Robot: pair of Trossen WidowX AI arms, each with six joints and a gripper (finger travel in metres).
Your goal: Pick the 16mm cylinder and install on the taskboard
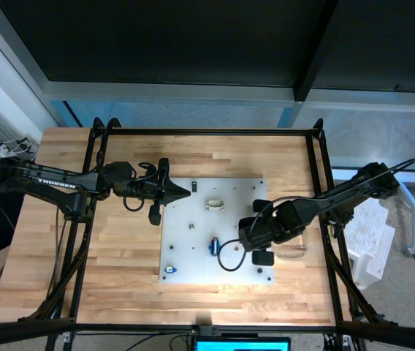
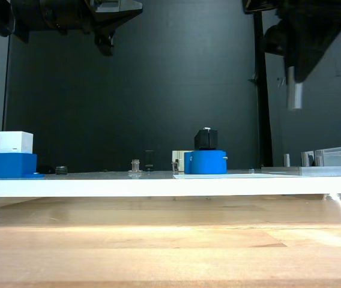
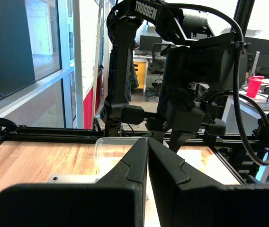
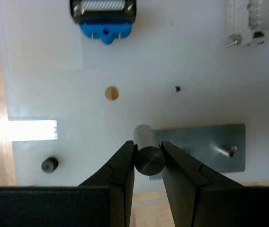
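My right gripper [image 4: 148,147] is shut on the 16mm cylinder [image 4: 149,158], a short silver-grey peg that hangs upright from the fingers [image 2: 295,96], well above the taskboard [image 2: 158,185]. The taskboard [image 1: 226,278] is a white square plate in the table's middle, and the right gripper [image 1: 247,235] hovers over its right part. In the right wrist view the cylinder sits just above the edge of a grey metal plate [image 4: 210,146], near a small round hole [image 4: 111,93]. My left gripper [image 3: 147,158] is shut on nothing and hangs high over the board's left edge [image 1: 182,191].
On the board stand a blue connector [image 4: 103,21], a beige connector [image 1: 213,205], a small black screw [image 4: 49,164] and a blue base with a white cube [image 2: 13,157]. A clear plastic tray [image 1: 295,250] lies at the board's right. A black frame [image 1: 207,132] rings the table.
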